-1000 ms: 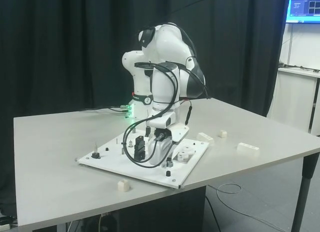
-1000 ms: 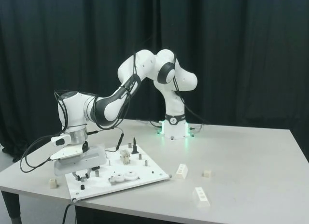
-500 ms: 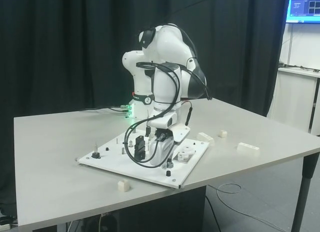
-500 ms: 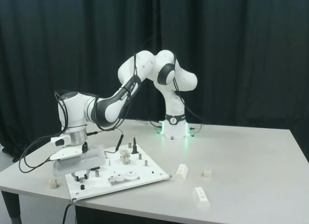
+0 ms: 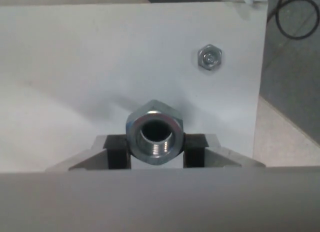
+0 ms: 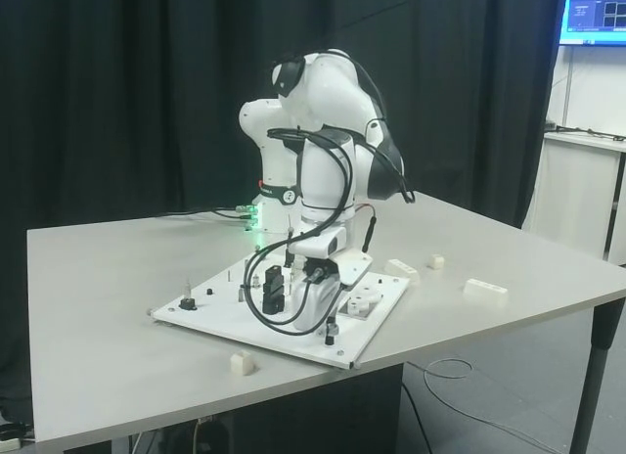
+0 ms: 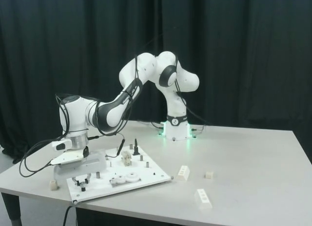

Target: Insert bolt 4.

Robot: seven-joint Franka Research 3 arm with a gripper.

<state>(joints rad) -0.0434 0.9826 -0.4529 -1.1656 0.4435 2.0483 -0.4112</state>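
Note:
In the wrist view a grey hex-headed threaded bolt [image 5: 153, 133] sits between two black finger pads [image 5: 117, 152], and my gripper [image 5: 155, 154] is shut on it. It hangs a little above the white board [image 5: 75, 67]. A smaller hex bolt head [image 5: 209, 57] sits in the board close to its edge. In the room views my gripper [image 6: 330, 315] [image 7: 82, 181] hovers over the near corner of the white board [image 6: 220, 322] [image 7: 146, 179], with the arm bent low over it.
The board carries white gears [image 7: 126, 178], several short pegs and a black upright piece [image 7: 135, 149]. Loose white blocks lie on the grey table [image 6: 88, 278]: one [image 6: 242, 362] by the board's front edge, others [image 7: 183, 173] [image 7: 203, 198] beside it. The table edge is close by.
The hand has risen a little off the board at the near corner, carrying the bolt up with it. The elbow has shifted slightly.

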